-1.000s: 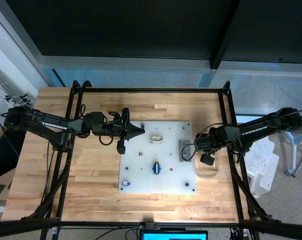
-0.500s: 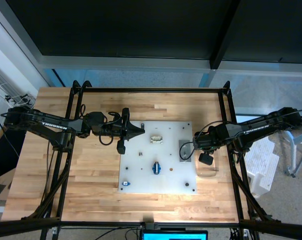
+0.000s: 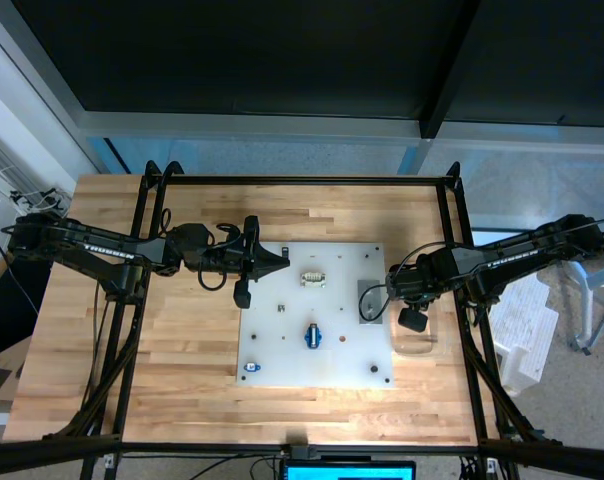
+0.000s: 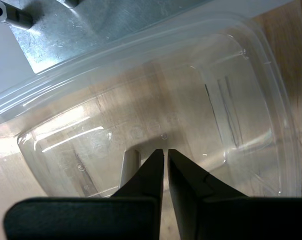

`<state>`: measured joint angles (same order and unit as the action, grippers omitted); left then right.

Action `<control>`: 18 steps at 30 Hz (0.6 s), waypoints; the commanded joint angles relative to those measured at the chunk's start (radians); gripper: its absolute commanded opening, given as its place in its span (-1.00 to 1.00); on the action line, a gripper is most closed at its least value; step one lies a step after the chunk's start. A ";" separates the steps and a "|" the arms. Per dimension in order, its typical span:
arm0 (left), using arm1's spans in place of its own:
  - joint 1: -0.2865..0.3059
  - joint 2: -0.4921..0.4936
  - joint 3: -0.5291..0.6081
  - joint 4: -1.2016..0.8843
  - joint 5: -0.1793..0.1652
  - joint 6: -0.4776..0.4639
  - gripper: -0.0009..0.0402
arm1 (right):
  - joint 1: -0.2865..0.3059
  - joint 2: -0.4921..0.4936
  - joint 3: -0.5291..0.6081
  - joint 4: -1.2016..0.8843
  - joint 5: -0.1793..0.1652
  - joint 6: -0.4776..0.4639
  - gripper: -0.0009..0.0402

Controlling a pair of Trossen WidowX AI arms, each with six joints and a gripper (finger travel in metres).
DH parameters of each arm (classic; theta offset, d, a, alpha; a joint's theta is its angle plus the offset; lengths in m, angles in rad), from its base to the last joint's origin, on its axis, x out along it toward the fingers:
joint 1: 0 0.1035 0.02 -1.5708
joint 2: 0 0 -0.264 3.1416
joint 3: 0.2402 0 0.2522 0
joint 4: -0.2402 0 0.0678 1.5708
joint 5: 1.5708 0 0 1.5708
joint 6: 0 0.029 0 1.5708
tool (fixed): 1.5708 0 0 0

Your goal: Pick the 16mm cylinder and install on the taskboard

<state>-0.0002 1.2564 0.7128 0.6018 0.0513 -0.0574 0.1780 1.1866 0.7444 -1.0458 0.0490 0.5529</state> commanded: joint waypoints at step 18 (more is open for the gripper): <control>0.000 0.000 0.000 0.000 0.000 0.000 -0.96 | 0.064 0.000 0.000 0.013 -0.050 0.035 -0.05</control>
<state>-0.0002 1.2564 0.7132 0.6022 0.0513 -0.0574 0.2295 1.1858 0.7444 -1.0370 -0.0036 0.5827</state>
